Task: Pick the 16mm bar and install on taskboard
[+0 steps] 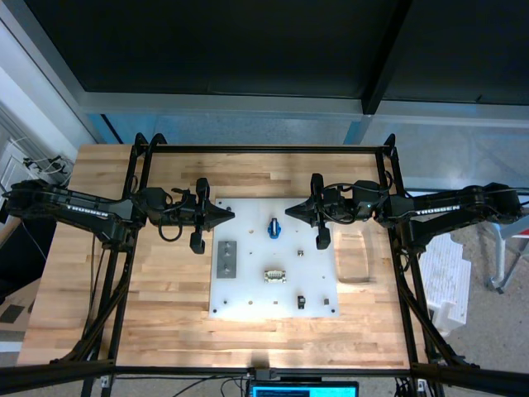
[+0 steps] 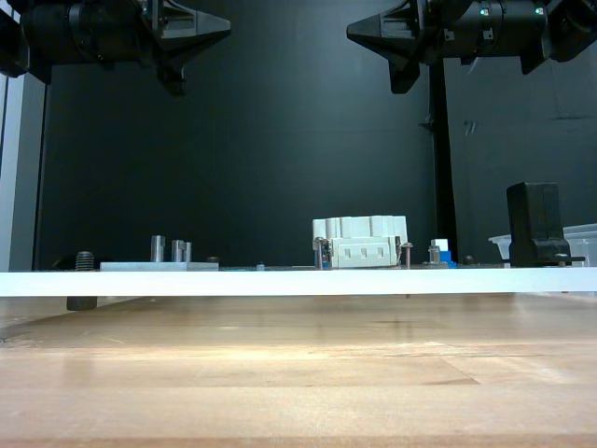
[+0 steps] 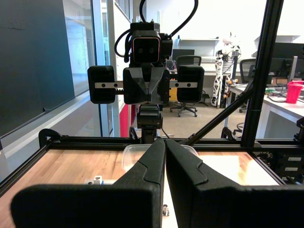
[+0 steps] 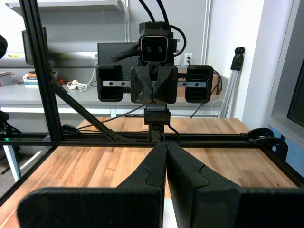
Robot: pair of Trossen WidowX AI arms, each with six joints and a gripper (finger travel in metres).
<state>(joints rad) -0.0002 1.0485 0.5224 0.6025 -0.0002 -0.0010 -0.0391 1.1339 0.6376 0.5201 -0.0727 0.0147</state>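
Note:
The taskboard (image 1: 248,298) is a white square plate in the middle of the wooden table, carrying a blue knob (image 1: 274,227), a grey block (image 1: 226,258) and a small metal connector (image 1: 275,275). The 16mm bar is too small to pick out, and I cannot tell where it lies. My left gripper (image 1: 234,212) hangs shut over the board's far left edge and holds nothing. Opposite it, my right gripper (image 1: 287,212) is also shut and empty, above the board just beyond the knob. Both hover high over the board (image 2: 298,280), tips pointing at each other.
A clear plastic tray (image 1: 359,256) lies on the table to the right of the board. A small black part (image 1: 302,300) stands near the board's front right. Two short pegs (image 2: 168,249) rise from the grey block. Black frame rails border the table.

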